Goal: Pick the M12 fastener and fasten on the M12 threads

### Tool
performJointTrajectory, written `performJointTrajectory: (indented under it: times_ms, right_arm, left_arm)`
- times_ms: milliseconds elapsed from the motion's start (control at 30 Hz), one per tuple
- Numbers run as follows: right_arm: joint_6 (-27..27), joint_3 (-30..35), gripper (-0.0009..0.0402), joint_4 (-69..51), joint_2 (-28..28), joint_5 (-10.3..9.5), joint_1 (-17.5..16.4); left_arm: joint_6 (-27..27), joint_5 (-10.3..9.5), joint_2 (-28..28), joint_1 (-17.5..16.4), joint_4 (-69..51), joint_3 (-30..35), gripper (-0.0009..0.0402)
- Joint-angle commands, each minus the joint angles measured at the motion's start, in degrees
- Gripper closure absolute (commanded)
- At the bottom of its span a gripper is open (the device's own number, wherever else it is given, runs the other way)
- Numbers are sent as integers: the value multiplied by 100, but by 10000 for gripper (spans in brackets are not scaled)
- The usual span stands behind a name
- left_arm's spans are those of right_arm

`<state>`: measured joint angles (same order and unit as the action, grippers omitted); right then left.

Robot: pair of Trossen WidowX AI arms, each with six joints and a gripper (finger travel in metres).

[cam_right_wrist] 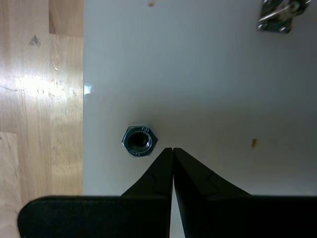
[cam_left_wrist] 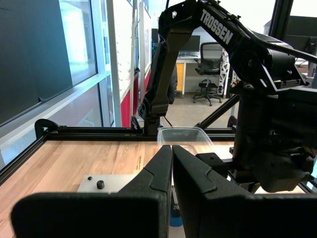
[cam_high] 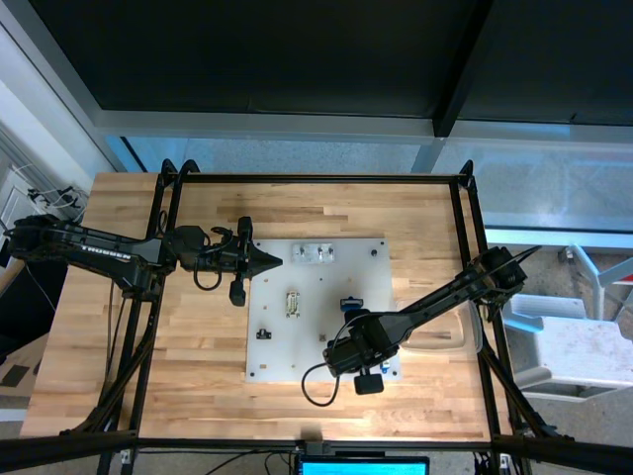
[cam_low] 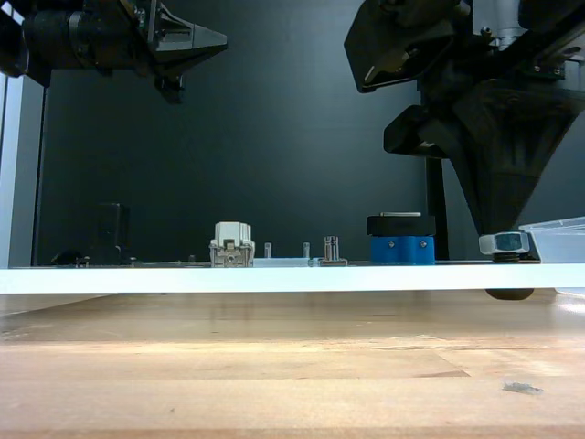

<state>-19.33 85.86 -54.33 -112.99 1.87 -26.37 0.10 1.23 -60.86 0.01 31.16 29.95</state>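
2 arms reach in over the wooden table, which carries the white board. The left arm hangs high over the board's far left edge. The left gripper has its 2 fingers drawn together with only a thin slit between them, and it holds nothing. The right arm slants down to the board's near right edge, where the right gripper points straight down at the board. Its 2 fingers are pressed together to a single point, and nothing is caught between them.

1 clear tray sits on the table just off the board's right edge. In the low view, 1 blue-and-black part stands on the board to the left of the right gripper.

The M12 fastener, a small silver hex nut with a dark centre, is outside the right gripper's fingers. It is just beside their joined tips, on the side nearer the board's edge, with a sliver of white board showing between nut and tips. The low view shows the nut resting on top of the M12 threads, and a short dark band of the stud is visible beneath it. The gripper's tip comes down to about the level of the nut's top.
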Motion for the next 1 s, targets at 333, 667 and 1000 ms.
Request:
performJointTrajectory:
  times_ms: [333,667,1000]
  right_arm:
    - [240,-24,393,111,17,-1679,0]
    - [308,-24,393,92,42,-1556,0]
    - [197,-22,393,76,273,-597,4]
  left_arm:
    - [0,2,0,0,2,0,393]
    - [0,2,0,0,2,0,393]
    - [0,2,0,-2,2,0,393]
